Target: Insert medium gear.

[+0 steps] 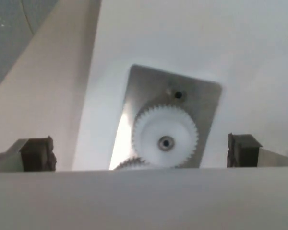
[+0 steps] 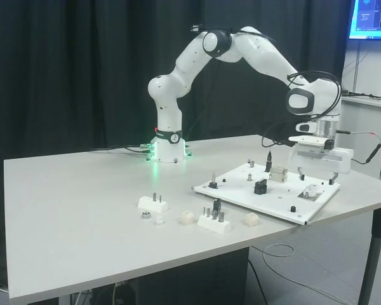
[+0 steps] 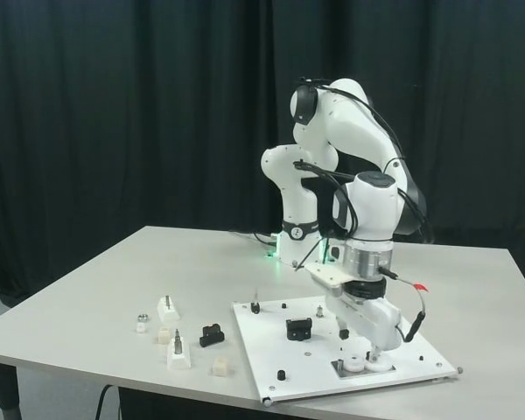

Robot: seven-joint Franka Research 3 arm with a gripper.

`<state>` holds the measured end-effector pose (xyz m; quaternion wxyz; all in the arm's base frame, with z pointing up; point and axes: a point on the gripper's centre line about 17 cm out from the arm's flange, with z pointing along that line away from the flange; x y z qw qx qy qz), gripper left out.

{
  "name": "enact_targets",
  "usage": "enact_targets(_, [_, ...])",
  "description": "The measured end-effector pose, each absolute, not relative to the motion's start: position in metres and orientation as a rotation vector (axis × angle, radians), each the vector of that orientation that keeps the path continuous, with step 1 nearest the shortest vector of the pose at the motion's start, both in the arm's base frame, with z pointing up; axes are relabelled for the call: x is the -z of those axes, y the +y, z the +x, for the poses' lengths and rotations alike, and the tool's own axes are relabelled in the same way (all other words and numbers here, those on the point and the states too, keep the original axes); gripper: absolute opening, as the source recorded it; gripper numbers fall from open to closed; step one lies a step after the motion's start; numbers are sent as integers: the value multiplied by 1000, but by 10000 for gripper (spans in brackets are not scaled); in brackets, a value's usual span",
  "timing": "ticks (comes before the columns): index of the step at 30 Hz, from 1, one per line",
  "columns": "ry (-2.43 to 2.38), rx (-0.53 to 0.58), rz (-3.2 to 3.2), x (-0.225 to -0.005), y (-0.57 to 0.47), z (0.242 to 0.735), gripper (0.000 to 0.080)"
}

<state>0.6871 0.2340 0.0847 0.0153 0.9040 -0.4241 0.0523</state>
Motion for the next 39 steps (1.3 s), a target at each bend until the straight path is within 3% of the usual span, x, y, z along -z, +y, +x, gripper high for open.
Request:
enact_targets(23, [-1346, -216, 2849, -58, 248, 701, 800])
enact_targets(39, [-1341, -226, 2854, -57, 252, 705, 800])
